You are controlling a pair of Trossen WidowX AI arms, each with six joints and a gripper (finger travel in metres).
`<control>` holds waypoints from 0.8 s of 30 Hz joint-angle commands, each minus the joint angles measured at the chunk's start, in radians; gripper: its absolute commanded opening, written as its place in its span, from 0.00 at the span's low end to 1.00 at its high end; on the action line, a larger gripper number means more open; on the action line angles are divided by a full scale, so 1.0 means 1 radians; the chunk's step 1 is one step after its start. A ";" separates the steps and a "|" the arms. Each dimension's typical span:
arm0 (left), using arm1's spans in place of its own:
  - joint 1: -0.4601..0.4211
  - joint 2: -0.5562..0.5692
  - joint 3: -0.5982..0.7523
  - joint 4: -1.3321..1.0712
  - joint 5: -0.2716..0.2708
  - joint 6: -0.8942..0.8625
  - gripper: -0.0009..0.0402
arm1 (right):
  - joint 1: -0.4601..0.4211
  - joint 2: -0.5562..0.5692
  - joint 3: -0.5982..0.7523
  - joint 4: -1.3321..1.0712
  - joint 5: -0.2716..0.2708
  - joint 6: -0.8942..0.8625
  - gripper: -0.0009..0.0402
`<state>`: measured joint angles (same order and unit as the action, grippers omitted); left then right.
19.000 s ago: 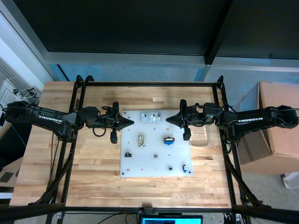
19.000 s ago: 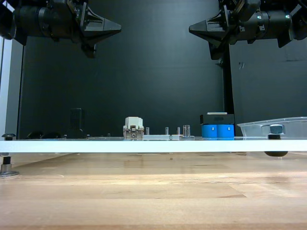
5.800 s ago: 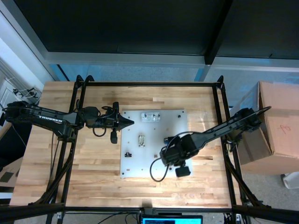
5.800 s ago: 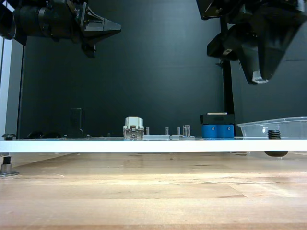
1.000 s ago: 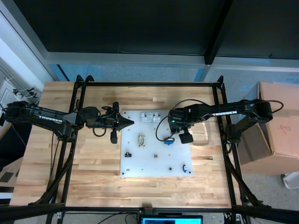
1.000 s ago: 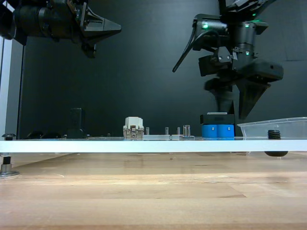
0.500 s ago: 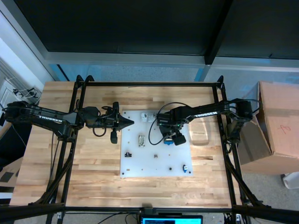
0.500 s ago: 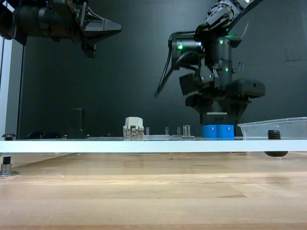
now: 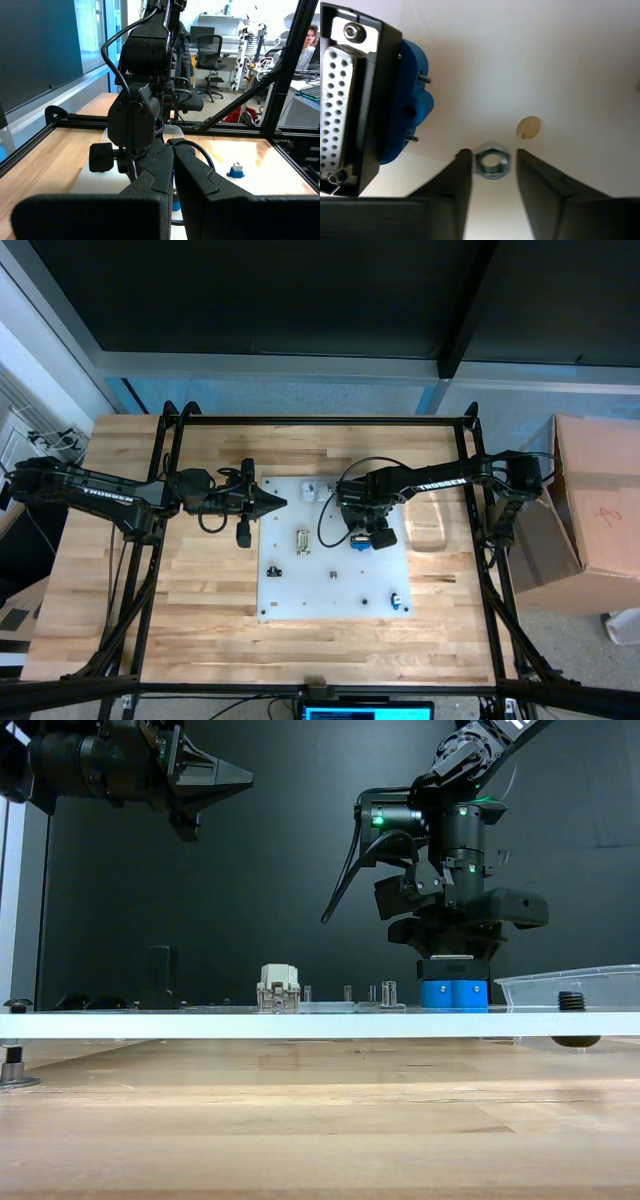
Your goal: Unfasten the M12 nut and place it in the container
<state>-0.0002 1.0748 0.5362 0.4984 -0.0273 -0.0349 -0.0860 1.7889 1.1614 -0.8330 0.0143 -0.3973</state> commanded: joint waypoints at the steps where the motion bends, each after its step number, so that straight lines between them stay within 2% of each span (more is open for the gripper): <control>1: 0.000 0.000 0.000 0.000 0.000 0.000 0.02 | 0.003 -0.014 -0.002 -0.021 -0.017 -0.004 0.09; 3: 0.000 0.000 0.000 0.000 0.000 0.000 0.02 | 0.005 -0.022 -0.005 -0.022 -0.019 -0.005 0.01; 10: 0.000 0.000 0.000 0.000 0.000 0.000 0.02 | 0.008 -0.106 -0.029 -0.060 -0.015 0.006 0.07; 16: 0.000 0.000 0.000 0.001 0.000 0.000 0.02 | 0.018 -0.278 -0.060 -0.130 -0.015 0.062 0.06; 24: 0.000 0.000 0.000 0.000 0.000 0.000 0.02 | 0.018 -0.527 -0.206 -0.237 -0.006 0.130 0.04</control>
<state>-0.0002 1.0748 0.5358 0.4988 -0.0273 -0.0349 -0.0666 1.2926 0.9794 -1.0504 0.0078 -0.2798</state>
